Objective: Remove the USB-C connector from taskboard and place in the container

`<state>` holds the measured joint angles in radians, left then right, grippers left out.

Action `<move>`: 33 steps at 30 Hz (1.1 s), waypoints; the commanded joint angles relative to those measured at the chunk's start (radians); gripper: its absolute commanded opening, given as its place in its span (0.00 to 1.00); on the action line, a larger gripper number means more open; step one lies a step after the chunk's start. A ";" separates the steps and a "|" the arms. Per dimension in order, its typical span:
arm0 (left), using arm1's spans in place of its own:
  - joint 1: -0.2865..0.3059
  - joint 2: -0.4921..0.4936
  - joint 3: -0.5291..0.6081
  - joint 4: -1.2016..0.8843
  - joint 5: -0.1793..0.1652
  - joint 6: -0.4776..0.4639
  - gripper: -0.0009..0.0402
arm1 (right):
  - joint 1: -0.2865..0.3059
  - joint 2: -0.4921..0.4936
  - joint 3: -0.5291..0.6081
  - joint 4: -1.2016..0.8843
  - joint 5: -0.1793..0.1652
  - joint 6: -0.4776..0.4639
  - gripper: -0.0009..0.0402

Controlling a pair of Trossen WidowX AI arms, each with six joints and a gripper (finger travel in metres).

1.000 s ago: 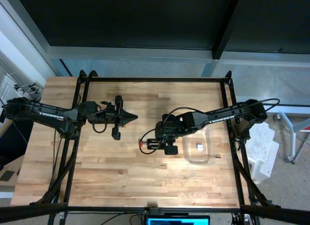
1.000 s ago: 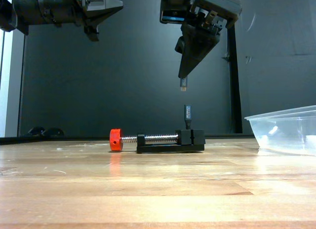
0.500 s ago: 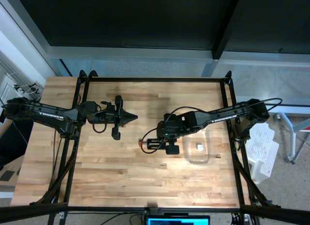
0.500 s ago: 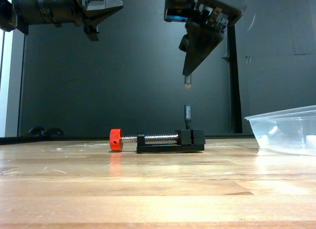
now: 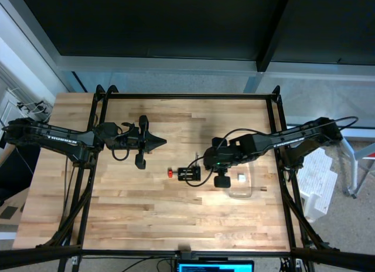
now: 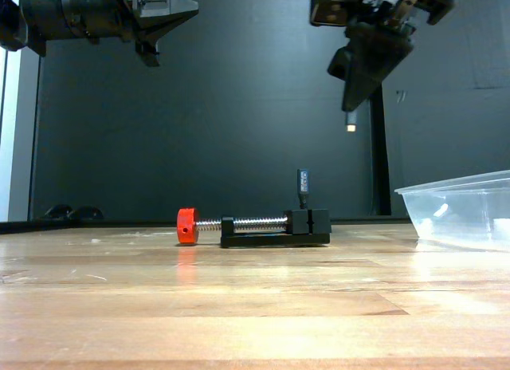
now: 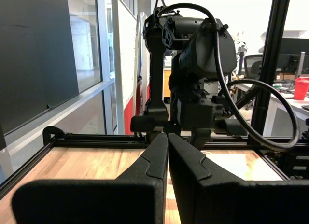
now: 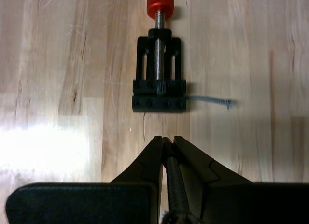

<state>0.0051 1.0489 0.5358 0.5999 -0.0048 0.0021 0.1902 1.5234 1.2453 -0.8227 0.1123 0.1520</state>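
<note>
The USB-C connector (image 6: 351, 121) is a slender black plug hanging point-down in the air, with my right gripper (image 6: 352, 107) shut on it. In the right wrist view the connector (image 8: 170, 162) shows pinched between the fingers. It hangs between the taskboard (image 6: 275, 229) and the container (image 6: 460, 209), well above the table. The taskboard (image 5: 189, 173) is a small black block with a red knob (image 5: 170, 173) at its left end. The clear container (image 5: 239, 183) lies just right of my right gripper (image 5: 214, 166). My left gripper (image 5: 160, 142) hovers shut at the left, away from all of this.
A thin grey piece (image 6: 302, 186) stands upright on the taskboard's right end. A small white cube (image 5: 241, 177) lies inside the container. A black frame (image 5: 187, 97) borders the wooden table (image 5: 146, 213).
My right gripper has carried the connector up and to the right, from above the taskboard towards the container. The left arm has stayed still.
</note>
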 commanded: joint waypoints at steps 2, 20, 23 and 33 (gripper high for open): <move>0.000 0.000 0.000 0.000 0.000 0.000 0.02 | 0.014 -0.055 -0.058 -0.003 0.000 0.013 0.02; 0.000 0.000 0.000 0.000 0.000 0.000 0.02 | 0.068 -0.267 -0.277 -0.067 0.000 0.084 0.02; 0.000 0.000 0.000 0.000 0.000 0.000 0.02 | 0.071 -0.299 -0.312 -0.083 0.000 0.102 0.02; 0.000 0.000 0.000 0.000 0.000 0.000 0.02 | 0.072 -0.373 -0.435 -0.085 0.000 0.106 0.02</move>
<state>0.0051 1.0489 0.5354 0.5995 -0.0048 0.0017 0.2619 1.1557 0.8234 -0.9073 0.1123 0.2577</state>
